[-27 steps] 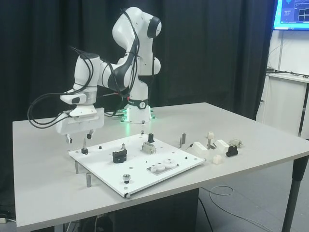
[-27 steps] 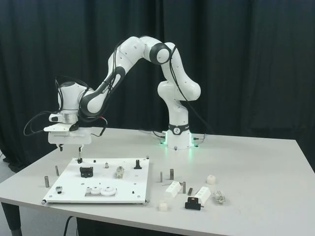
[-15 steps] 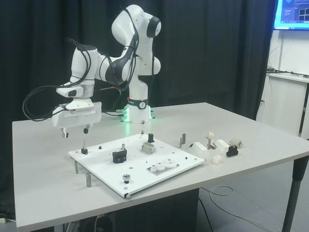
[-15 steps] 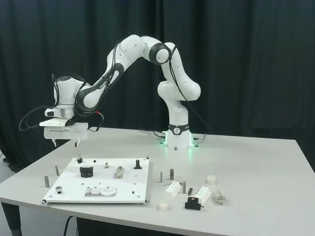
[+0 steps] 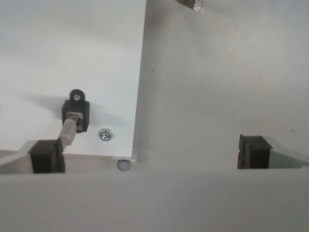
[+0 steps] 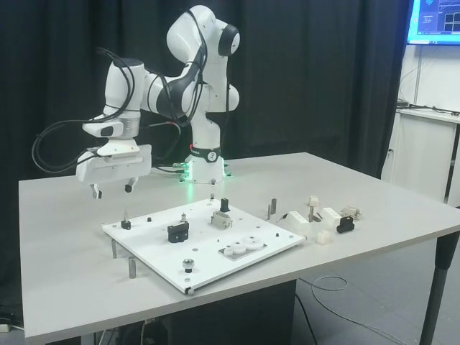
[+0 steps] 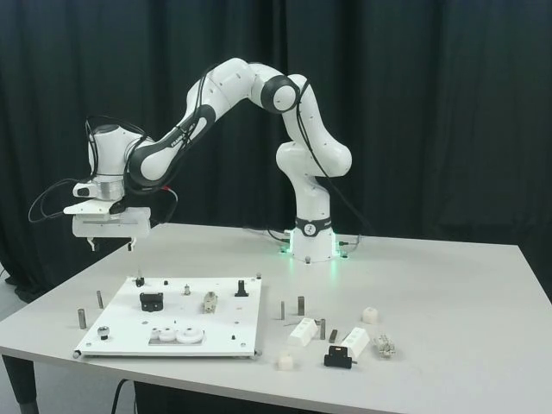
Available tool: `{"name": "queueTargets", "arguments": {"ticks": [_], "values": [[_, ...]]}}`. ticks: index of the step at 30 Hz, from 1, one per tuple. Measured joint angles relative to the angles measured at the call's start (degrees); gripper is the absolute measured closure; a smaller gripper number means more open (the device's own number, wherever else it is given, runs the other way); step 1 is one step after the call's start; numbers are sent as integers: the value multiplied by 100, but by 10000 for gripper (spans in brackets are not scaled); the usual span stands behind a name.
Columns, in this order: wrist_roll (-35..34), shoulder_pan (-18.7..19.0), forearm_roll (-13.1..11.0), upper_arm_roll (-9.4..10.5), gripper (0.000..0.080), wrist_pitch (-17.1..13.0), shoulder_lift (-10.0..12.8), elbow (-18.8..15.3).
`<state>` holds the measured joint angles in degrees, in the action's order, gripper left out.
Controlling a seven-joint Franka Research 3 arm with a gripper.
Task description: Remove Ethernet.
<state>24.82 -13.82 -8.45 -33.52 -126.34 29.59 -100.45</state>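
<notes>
The Ethernet plug [image 5: 68, 129] stands in a small black socket [image 5: 76, 110] at a corner of the white board [image 5: 58, 43]. In the room views the plug [image 6: 125, 218] [image 7: 139, 278] is still upright on that corner. My gripper [image 6: 111, 190] [image 7: 110, 246] hangs open well above it, shifted out past the board's edge. In the wrist view one finger [image 5: 47, 155] overlaps the plug and the other finger [image 5: 253, 152] is over bare table. My gripper [image 5: 150, 153] holds nothing.
The board [image 6: 208, 241] also carries a black block [image 6: 177, 231], a metal connector [image 6: 221, 218] and white gears [image 6: 242, 249]. Grey posts [image 6: 132, 266] stand beside it. Loose white and black parts [image 6: 323, 215] lie to its right. The arm's base [image 6: 201, 169] glows green behind.
The gripper has risen from just above the plug and drifted outward from the board's corner. The plug has stayed in its socket.
</notes>
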Motion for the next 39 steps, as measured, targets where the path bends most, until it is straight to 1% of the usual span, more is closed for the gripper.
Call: {"name": "queueTargets", "arguments": {"ticks": [5, 14, 21, 33, 39], "values": [[-2, 5, -12, 0, 3, 79, 0, 60], [-58, 8, -27, 0, 3, 150, -2, 63], [-58, 1, -116, 0, 3, 232, -1, -6], [111, 4, -191, 1, 3, 201, 0, -205], [133, 4, -206, 1, 3, 81, 0, -324]]}}
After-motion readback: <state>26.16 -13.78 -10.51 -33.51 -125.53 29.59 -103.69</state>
